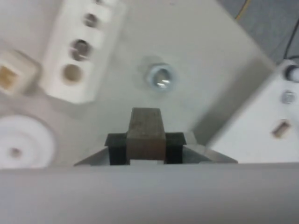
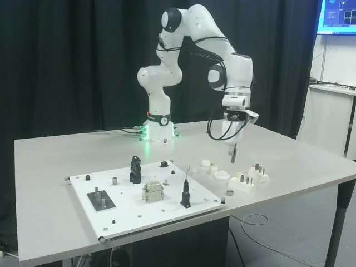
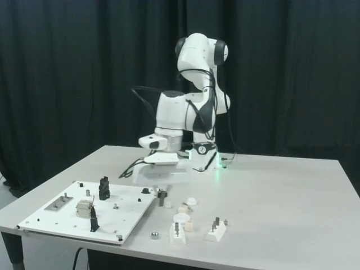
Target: Insert square peg 4.
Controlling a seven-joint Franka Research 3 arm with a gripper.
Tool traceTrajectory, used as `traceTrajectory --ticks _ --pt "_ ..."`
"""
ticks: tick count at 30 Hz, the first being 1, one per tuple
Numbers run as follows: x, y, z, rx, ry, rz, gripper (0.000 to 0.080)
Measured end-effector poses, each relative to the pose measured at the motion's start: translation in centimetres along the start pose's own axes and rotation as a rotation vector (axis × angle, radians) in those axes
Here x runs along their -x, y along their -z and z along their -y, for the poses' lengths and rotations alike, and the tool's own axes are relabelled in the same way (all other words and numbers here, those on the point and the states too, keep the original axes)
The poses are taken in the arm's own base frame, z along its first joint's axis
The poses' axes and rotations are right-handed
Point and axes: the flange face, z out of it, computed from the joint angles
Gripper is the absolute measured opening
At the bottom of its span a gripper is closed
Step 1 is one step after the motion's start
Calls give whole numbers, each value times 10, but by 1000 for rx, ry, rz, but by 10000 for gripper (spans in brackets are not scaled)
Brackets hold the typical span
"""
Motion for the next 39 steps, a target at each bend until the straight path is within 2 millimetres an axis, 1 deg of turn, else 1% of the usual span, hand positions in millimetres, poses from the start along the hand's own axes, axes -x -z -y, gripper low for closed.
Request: traceTrajectory --ticks 8,16,25,31,39 --pt "-18 -4 -34 18 104 -18 154" --pt "-36 -10 -61 38 170 -30 154" --pt "-53 -18 -87 59 305 -28 154" --pt "-63 -25 -104 68 357 -24 154" --pt "-77 -35 -121 73 436 -12 154"
